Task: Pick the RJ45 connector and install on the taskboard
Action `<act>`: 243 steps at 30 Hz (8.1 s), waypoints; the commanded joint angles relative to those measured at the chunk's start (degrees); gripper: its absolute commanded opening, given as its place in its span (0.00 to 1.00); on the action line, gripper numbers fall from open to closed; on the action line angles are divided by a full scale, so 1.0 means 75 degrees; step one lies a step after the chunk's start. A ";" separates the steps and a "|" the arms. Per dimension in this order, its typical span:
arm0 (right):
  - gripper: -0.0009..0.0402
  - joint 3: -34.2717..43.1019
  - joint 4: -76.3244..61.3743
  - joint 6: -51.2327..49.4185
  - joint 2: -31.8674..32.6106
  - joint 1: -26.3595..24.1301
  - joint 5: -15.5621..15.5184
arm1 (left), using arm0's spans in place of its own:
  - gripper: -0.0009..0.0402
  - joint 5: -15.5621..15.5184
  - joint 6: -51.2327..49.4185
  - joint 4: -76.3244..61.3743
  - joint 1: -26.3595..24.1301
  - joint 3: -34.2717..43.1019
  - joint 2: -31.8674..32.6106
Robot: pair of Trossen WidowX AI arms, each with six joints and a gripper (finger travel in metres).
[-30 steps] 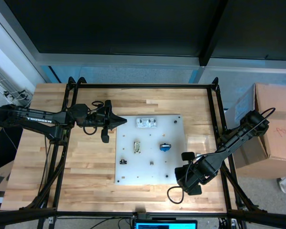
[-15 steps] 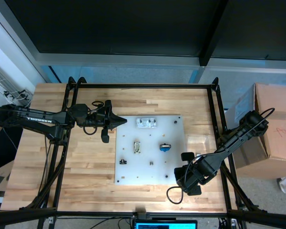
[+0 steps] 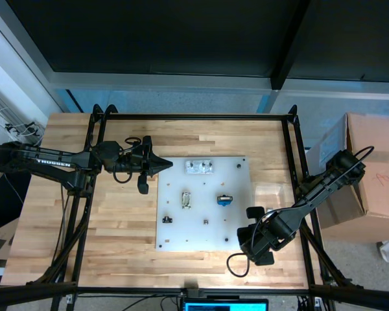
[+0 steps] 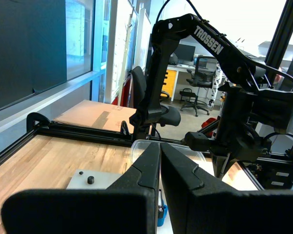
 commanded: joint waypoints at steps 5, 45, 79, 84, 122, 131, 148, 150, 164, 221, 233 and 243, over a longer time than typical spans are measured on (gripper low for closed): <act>0.02 -0.0108 0.0169 0.0015 0.0006 0.0000 0.0020 | 0.02 0.0000 0.0000 0.0000 0.0000 0.0003 0.0000; 0.34 -0.0245 0.0204 0.0090 -0.0420 0.0000 0.0058 | 0.02 0.0000 0.0000 0.0003 0.0000 0.0003 0.0000; 0.35 -0.1507 0.1862 -0.2687 -0.5056 -0.2876 0.1792 | 0.02 0.0000 0.0000 0.0000 0.0003 0.0003 0.0000; 0.32 -0.2110 0.3130 -0.3427 -0.5525 -0.3789 0.1201 | 0.02 0.0000 0.0000 0.0000 0.0000 0.0003 0.0000; 0.02 -0.4581 1.0112 -0.3937 -0.5493 -0.6175 -0.1734 | 0.02 0.0000 0.0000 0.0000 0.0000 0.0003 0.0000; 0.02 -0.4599 1.0118 -0.3937 -0.5493 -0.6172 -0.1728 | 0.02 0.0000 0.0000 0.0003 0.0003 0.0003 0.0000; 0.02 -0.4599 0.9996 -0.3934 -0.5493 -0.6167 -0.1731 | 0.02 0.0000 0.0000 0.0000 0.0003 0.0003 0.0000; 0.02 -0.4602 0.9981 -0.3934 -0.5493 -0.6167 -0.1731 | 0.02 0.0000 0.0000 0.0000 0.0000 0.0003 0.0000; 0.02 -0.4602 0.9967 -0.3937 -0.5493 -0.6164 -0.1731 | 0.02 0.0000 0.0000 0.0000 0.0000 0.0003 0.0000; 0.02 -0.4602 0.9964 -0.3934 -0.5493 -0.6164 -0.1731 | 0.02 0.0000 0.0000 0.0000 0.0000 0.0003 0.0000; 0.02 -0.4602 0.9964 -0.3934 -0.5493 -0.6167 -0.1734 | 0.02 0.0000 0.0000 0.0000 0.0003 0.0003 0.0000; 0.02 -0.4602 0.9964 -0.3937 -0.5493 -0.6164 -0.1731 | 0.02 0.0000 0.0000 0.0000 0.0000 0.0003 0.0000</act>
